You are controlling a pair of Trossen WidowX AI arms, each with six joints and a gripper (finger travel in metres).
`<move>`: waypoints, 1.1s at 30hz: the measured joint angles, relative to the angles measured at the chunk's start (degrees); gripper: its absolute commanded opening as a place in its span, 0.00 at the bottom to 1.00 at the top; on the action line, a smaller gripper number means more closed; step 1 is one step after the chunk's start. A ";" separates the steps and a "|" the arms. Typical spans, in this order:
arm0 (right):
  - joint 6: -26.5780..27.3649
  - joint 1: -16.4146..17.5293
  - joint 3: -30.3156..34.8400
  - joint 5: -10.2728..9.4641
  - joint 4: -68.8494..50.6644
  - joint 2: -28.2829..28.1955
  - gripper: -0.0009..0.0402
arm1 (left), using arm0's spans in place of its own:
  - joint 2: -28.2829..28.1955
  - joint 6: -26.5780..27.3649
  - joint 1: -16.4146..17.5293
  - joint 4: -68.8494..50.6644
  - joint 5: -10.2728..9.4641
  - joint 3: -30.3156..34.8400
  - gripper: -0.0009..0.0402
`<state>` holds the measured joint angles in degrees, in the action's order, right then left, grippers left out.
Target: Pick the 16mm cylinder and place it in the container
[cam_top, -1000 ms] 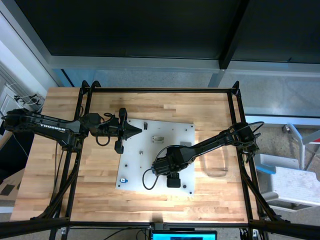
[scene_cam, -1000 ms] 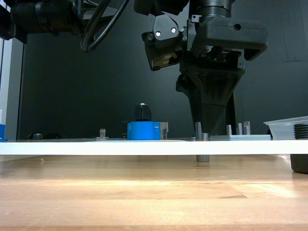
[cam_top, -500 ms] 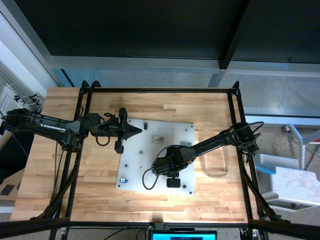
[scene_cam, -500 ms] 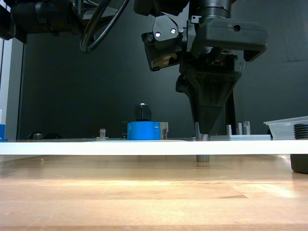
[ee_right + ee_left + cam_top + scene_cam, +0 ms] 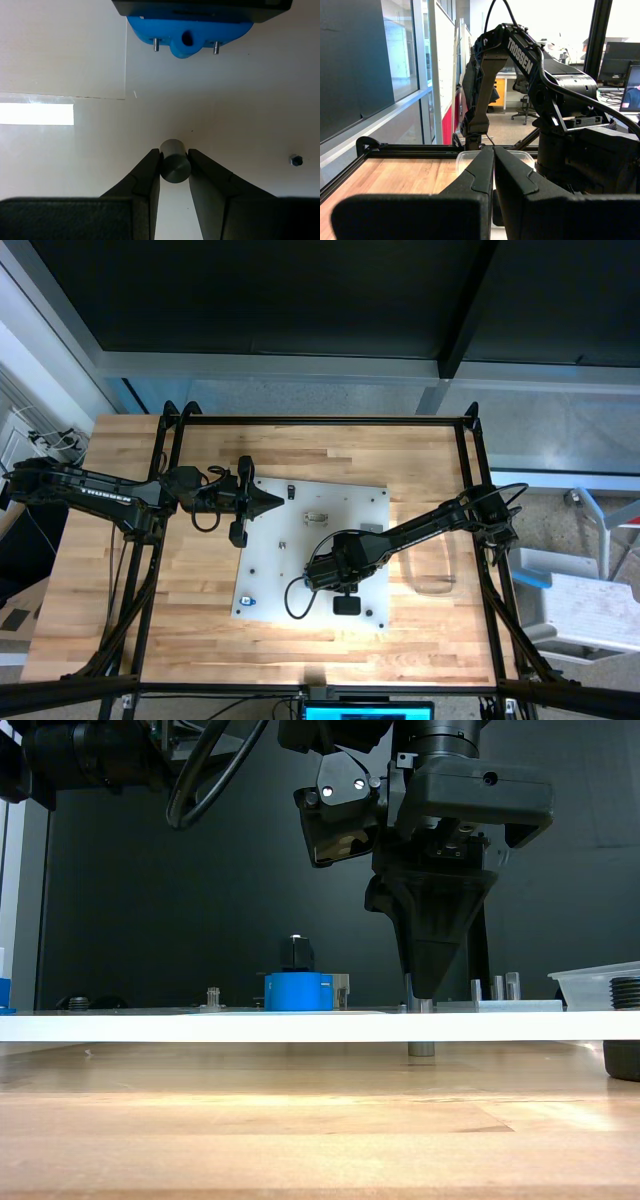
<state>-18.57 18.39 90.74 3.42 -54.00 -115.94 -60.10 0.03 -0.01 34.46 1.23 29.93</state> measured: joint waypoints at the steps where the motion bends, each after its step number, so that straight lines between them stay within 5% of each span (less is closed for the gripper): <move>1: 0.00 0.00 0.00 -0.02 0.00 0.02 0.05 | 0.00 0.00 0.00 0.00 -0.02 0.02 0.02; 33: -0.28 -0.02 0.20 -0.02 -4.76 8.07 0.05 | 0.00 0.00 0.00 0.00 -0.02 0.02 0.02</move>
<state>-18.85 18.37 90.94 3.40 -58.76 -107.87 -60.10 0.03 -0.01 34.46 1.21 29.95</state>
